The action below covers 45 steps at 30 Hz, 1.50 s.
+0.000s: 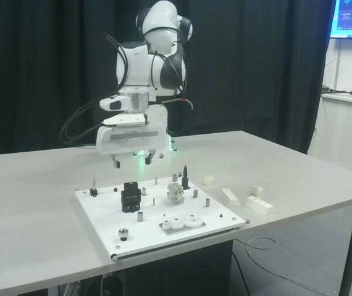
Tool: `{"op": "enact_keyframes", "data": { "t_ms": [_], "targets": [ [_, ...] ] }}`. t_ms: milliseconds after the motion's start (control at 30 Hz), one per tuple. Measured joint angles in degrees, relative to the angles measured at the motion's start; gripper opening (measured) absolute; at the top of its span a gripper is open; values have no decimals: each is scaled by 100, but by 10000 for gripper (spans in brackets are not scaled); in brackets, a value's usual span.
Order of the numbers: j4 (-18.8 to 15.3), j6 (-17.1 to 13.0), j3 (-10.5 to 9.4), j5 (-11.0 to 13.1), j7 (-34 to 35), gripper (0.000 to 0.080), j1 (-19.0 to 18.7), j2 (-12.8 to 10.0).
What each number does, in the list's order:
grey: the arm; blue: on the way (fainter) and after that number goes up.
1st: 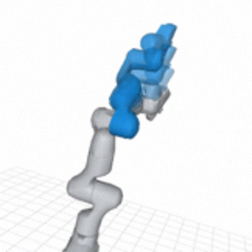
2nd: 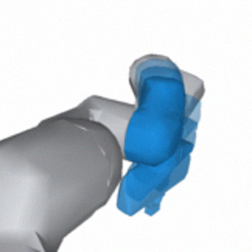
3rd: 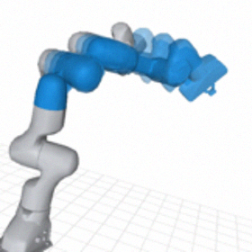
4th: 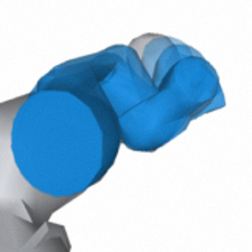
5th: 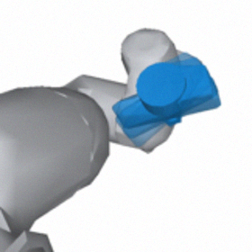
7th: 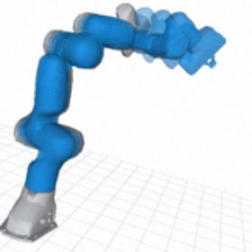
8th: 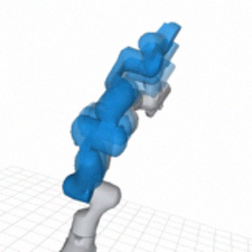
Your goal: Remove D-SUB.
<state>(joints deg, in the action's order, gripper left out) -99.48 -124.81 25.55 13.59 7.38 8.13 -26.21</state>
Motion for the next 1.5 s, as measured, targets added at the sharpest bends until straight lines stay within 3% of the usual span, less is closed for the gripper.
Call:
{"op": "enact_keyframes", "data": {
  "t_ms": [467, 1067, 1500],
  "targets": [
    [213, 29, 47, 15, -546, 800, 8, -319],
    [359, 85, 58, 110, -371, 800, 12, -633],
    [340, 189, 58, 198, -355, 800, 14, -739]
  ]
}}
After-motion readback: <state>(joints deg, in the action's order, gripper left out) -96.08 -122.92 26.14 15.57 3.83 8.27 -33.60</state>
